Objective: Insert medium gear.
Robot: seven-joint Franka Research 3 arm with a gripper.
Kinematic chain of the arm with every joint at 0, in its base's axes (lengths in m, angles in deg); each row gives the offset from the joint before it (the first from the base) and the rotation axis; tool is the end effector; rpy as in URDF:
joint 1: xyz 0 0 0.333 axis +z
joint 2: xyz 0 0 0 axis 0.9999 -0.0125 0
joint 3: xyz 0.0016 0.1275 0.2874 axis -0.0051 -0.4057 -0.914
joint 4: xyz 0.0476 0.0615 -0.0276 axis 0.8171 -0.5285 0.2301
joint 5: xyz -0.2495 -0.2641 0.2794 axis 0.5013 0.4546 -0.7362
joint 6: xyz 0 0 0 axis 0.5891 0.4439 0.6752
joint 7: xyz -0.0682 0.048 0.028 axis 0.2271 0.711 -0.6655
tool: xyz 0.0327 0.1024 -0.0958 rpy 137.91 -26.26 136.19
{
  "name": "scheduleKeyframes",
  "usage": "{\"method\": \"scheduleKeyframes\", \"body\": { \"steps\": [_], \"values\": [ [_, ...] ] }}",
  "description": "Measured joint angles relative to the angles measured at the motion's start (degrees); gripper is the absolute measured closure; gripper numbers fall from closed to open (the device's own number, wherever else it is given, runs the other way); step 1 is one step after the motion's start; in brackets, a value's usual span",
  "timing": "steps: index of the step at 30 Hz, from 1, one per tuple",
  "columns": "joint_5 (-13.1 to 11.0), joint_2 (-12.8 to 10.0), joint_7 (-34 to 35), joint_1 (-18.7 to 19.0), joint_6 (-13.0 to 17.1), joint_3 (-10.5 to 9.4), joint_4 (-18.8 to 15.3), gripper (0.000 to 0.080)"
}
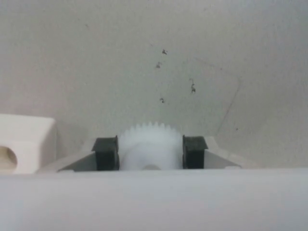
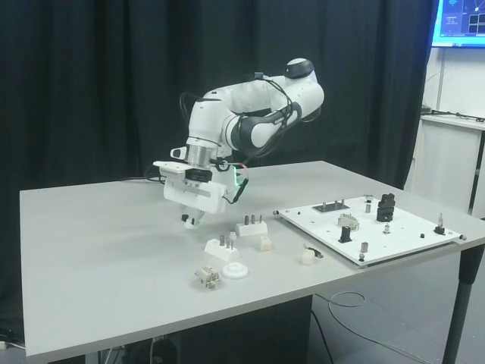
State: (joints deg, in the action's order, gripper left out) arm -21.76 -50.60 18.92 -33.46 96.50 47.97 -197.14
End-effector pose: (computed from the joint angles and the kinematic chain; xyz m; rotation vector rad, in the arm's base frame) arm 0.4345 -0.3165 0.1666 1.7709 -2.5303 0.3412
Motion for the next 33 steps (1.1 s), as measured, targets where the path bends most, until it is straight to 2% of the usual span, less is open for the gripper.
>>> {"method": "scheduleKeyframes", "body": {
  "steps": [33],
  "values": [
    [0.7, 0.0, 0.0, -0.5, 0.0, 0.51, 0.6, 0.0519]
  ]
}}
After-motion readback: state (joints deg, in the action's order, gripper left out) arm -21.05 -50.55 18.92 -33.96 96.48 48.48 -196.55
